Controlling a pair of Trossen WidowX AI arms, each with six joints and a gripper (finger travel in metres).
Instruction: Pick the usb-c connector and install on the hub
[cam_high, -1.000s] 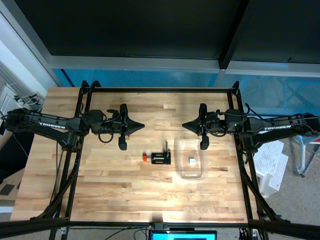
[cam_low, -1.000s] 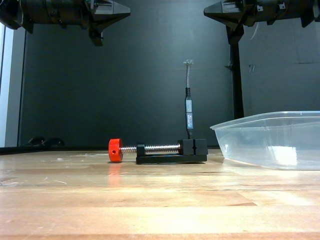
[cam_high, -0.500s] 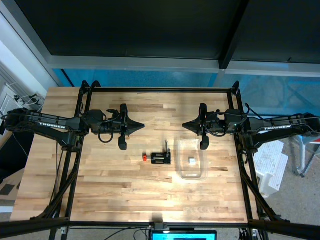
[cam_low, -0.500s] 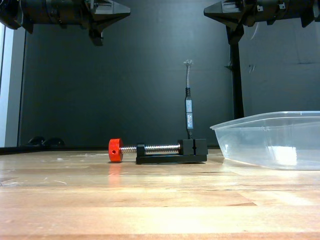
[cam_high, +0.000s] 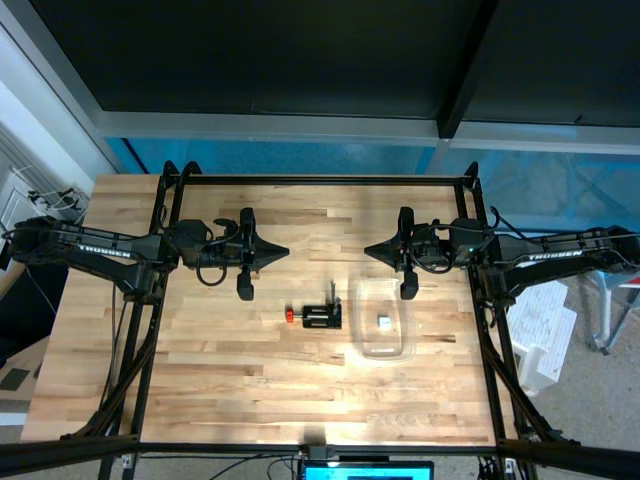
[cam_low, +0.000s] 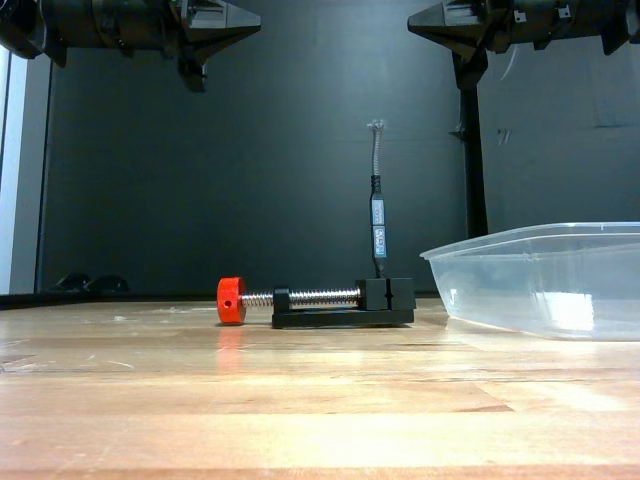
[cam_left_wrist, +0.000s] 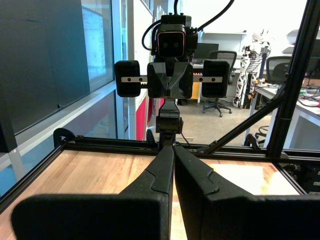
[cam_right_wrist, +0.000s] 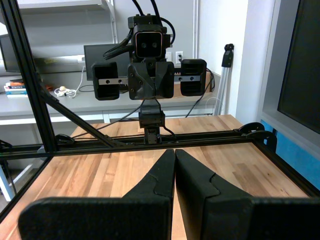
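The hub (cam_high: 318, 317) is a small black block with an orange-red tip (cam_low: 231, 300), lying mid-table; a thin black stem (cam_low: 377, 225) rises from its right end. I cannot make out the usb-c connector in any view. My left gripper (cam_high: 286, 250) hangs shut high above the table, behind and left of the hub, and its fingertips (cam_left_wrist: 170, 152) touch. My right gripper (cam_high: 367, 250) faces it from the right, also shut and empty, with its fingertips (cam_right_wrist: 171, 154) pressed together. Both hang well above the hub (cam_low: 345, 305).
A clear plastic tray (cam_high: 400, 345) lies just right of the hub with a tiny white square block (cam_high: 385, 322) inside; its wall (cam_low: 540, 280) stands close to the hub's right end. A black frame rail (cam_high: 320, 180) borders the table's far side.
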